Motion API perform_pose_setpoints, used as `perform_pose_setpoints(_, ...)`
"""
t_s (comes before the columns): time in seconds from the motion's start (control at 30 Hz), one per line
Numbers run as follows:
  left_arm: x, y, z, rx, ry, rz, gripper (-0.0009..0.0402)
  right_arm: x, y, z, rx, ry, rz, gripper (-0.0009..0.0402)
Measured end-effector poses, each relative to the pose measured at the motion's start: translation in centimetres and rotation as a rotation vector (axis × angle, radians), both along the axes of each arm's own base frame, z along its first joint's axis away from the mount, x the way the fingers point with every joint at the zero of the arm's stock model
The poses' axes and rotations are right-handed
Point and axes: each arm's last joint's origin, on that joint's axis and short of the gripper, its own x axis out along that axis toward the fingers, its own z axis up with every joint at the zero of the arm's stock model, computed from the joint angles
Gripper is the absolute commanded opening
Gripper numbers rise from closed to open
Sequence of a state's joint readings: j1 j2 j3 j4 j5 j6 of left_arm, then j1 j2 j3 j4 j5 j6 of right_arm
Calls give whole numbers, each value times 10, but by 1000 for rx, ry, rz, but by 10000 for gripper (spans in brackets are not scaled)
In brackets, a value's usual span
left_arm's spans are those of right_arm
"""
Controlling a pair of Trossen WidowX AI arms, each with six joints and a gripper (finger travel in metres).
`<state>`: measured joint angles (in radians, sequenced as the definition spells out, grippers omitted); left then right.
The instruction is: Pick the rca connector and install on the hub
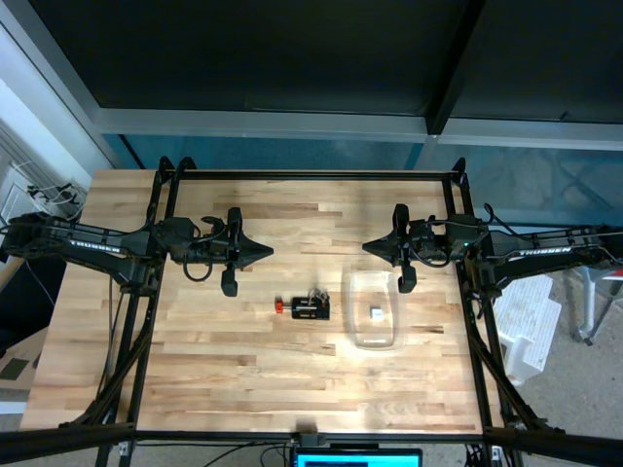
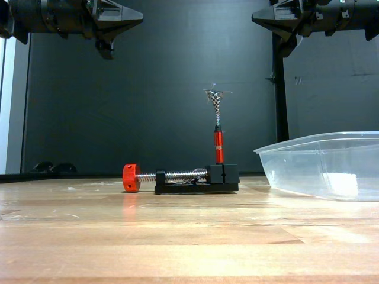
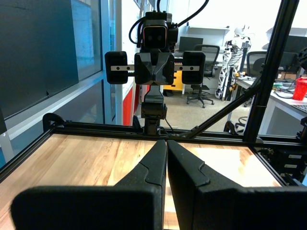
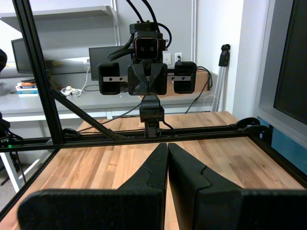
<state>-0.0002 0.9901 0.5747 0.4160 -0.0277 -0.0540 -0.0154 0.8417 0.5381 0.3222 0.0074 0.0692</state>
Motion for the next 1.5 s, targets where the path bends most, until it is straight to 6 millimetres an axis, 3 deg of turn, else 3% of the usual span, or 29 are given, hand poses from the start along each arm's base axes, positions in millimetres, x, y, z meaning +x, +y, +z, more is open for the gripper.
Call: perform_pose_setpoints(1.5,0,0,0,0,0,0,0,0,0,-3,1,35,0,0)
